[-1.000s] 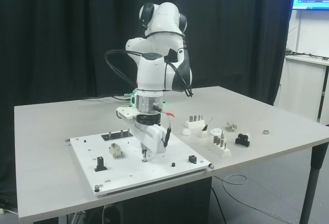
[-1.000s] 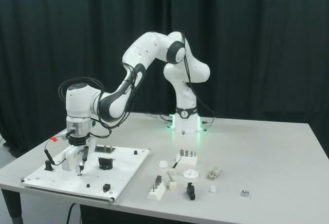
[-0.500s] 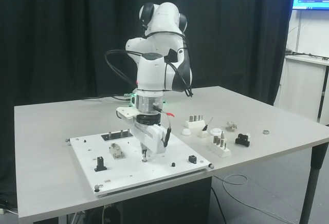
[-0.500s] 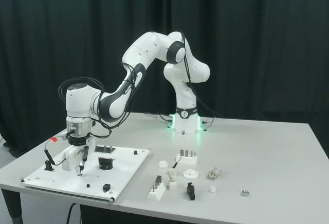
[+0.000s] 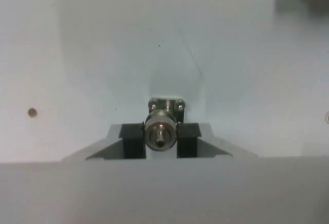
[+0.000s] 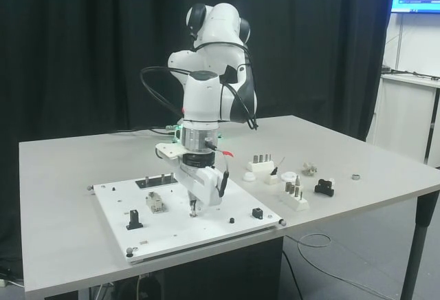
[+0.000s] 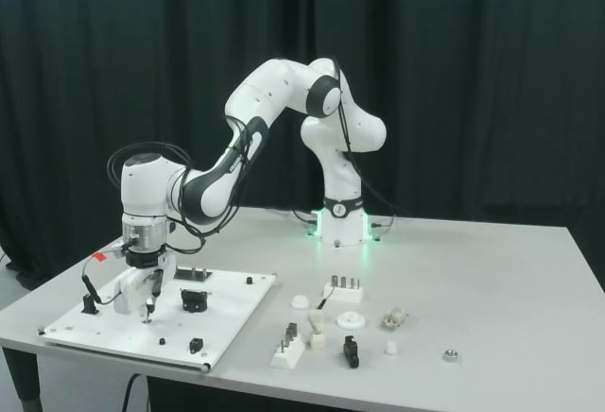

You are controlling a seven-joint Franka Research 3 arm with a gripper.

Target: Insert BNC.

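Note:
In the wrist view a metal BNC plug (image 5: 161, 130) sits between two black finger pads (image 5: 133, 141), and my gripper (image 5: 161, 142) is shut on it. The plug points straight down at the white board (image 5: 103, 54), with a square metal socket base (image 5: 166, 103) showing just behind its tip. In the first room view the gripper (image 6: 193, 208) stands upright over the middle of the white board (image 6: 206, 234), its tip at or just above the surface. The second room view has the gripper (image 7: 146, 311) at the left part of the board (image 7: 217, 322).
On the board stand a black bracket (image 6: 134, 219), a grey block (image 6: 155, 204), two pins (image 6: 165, 177) and a small black part (image 6: 257, 212). To the right on the grey table lie white holders (image 6: 262, 169) (image 6: 295, 195), a black piece (image 6: 324, 187) and a nut (image 6: 355, 175).

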